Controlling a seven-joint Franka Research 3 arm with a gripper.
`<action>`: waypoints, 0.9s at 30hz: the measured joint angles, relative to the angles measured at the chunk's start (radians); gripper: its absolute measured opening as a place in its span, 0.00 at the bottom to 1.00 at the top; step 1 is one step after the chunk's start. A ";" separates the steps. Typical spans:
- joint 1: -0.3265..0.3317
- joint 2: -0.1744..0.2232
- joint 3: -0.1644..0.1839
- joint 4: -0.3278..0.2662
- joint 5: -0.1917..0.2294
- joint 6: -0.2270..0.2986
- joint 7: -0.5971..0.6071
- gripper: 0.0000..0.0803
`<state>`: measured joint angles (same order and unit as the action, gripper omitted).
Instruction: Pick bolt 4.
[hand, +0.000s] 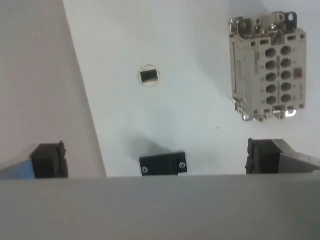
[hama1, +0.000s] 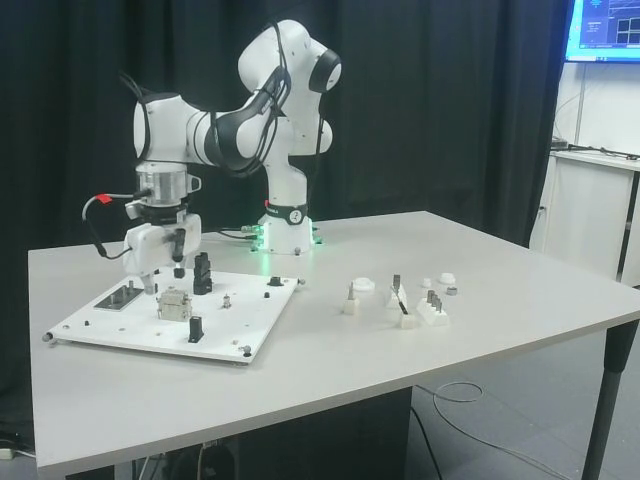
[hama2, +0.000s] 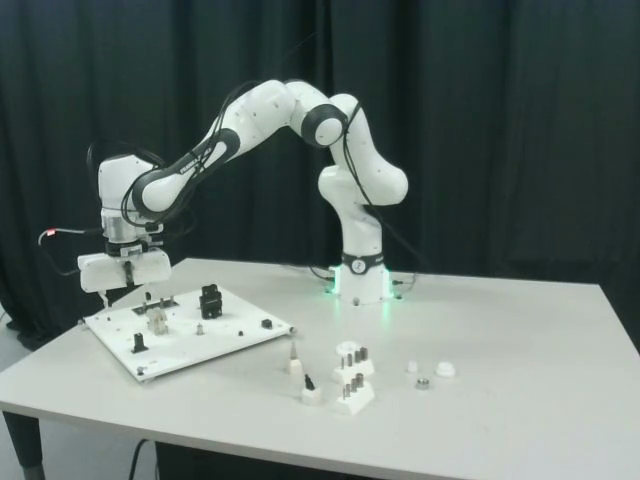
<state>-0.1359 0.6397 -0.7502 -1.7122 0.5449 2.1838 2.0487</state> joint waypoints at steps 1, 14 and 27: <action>0.000 0.000 -0.001 0.004 0.000 -0.005 0.001 1.00; 0.001 0.000 -0.003 0.023 -0.002 -0.030 0.008 1.00; 0.001 0.000 -0.003 0.023 -0.002 -0.030 0.015 1.00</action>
<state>-0.1351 0.6399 -0.7536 -1.6891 0.5429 2.1538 2.0641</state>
